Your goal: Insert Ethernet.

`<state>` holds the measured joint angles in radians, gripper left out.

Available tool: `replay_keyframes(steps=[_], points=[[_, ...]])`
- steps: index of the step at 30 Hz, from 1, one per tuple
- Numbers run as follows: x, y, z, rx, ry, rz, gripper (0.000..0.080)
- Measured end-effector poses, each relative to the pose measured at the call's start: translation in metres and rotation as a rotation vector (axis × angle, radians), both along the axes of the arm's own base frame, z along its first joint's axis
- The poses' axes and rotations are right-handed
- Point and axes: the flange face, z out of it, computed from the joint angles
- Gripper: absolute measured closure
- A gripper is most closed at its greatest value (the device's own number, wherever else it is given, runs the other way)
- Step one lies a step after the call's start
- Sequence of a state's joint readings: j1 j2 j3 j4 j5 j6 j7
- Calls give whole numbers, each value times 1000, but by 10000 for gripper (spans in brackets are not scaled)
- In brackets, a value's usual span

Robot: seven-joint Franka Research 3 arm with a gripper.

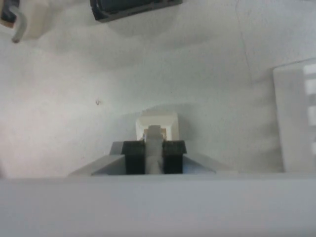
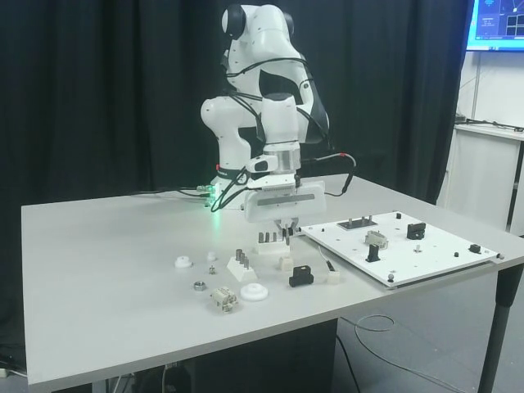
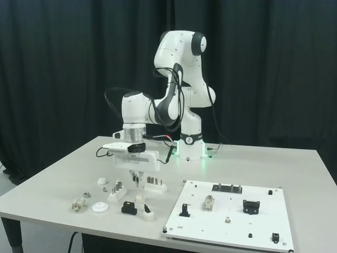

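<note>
In the wrist view my gripper (image 1: pixel 154 159) points straight down, and its two black pads (image 1: pixel 133 157) are shut on a small white Ethernet plug (image 1: pixel 154 140). The plug stands upright right over a small white square holder (image 1: pixel 158 122) on the grey table. From the first room view, the gripper (image 2: pixel 286 238) hangs just above that holder (image 2: pixel 284 261), close to the white board's near corner. The second room view has the gripper (image 3: pixel 137 181) above the same holder (image 3: pixel 139 199). Whether the plug still touches the holder is hidden.
A white mounting board (image 2: pixel 426 250) (image 3: pixel 231 224) with several black and metal fittings lies beside the gripper; its edge (image 1: pixel 296 118) shows in the wrist view. A black clip (image 2: pixel 300 276), white pin holders (image 2: pixel 242 264) (image 3: pixel 155 185), rings and a nut lie around.
</note>
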<state>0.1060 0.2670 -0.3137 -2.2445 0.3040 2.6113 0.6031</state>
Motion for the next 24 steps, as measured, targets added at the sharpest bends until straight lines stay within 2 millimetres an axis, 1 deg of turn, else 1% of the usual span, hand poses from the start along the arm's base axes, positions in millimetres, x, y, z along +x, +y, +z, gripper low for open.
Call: replay_keyframes(steps=[24], points=[[4,-3,6,-1,8,8,729]])
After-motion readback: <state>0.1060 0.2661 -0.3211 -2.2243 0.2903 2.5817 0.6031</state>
